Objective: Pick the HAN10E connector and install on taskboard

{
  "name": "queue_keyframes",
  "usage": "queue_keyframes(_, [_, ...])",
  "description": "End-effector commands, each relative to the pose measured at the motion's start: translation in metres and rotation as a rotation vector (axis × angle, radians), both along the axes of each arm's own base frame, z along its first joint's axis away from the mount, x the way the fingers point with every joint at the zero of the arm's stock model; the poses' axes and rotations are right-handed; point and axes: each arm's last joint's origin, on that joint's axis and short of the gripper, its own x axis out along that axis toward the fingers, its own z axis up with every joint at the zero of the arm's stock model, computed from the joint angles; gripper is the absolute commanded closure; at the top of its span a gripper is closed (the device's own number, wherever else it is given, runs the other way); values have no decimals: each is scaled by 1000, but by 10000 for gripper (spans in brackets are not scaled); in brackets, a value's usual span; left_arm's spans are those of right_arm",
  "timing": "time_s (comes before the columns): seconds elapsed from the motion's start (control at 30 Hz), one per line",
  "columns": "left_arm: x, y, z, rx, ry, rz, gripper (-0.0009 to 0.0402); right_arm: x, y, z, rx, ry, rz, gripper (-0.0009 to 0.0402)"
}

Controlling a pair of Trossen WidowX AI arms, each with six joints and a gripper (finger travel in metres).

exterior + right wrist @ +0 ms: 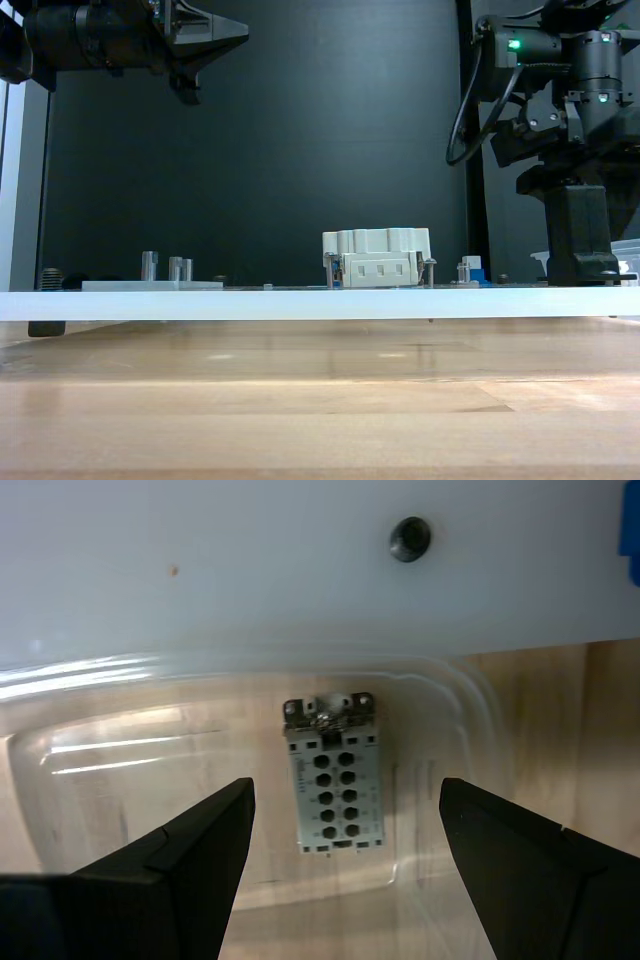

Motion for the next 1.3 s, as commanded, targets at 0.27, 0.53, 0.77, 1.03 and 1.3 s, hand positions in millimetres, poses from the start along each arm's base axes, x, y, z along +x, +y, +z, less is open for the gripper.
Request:
queue_keyframes(0.27, [0, 0, 0, 0, 0, 0, 392, -3, 4, -9, 22, 5, -38, 134])
queue_keyframes(0.53, [0, 0, 0, 0, 0, 0, 392, -5, 3, -18, -14, -2, -50, 134])
queue_keyframes(0.77, [0, 0, 0, 0, 0, 0, 392, -5, 3, -18, -11, -1, -48, 134])
queue_keyframes(1.03, [0, 0, 0, 0, 0, 0, 392, -6, 5, -24, 4, -13, -98, 134])
queue_keyframes(1.3, [0, 0, 0, 0, 0, 0, 392, -8, 5, -32, -15, -30, -109, 135])
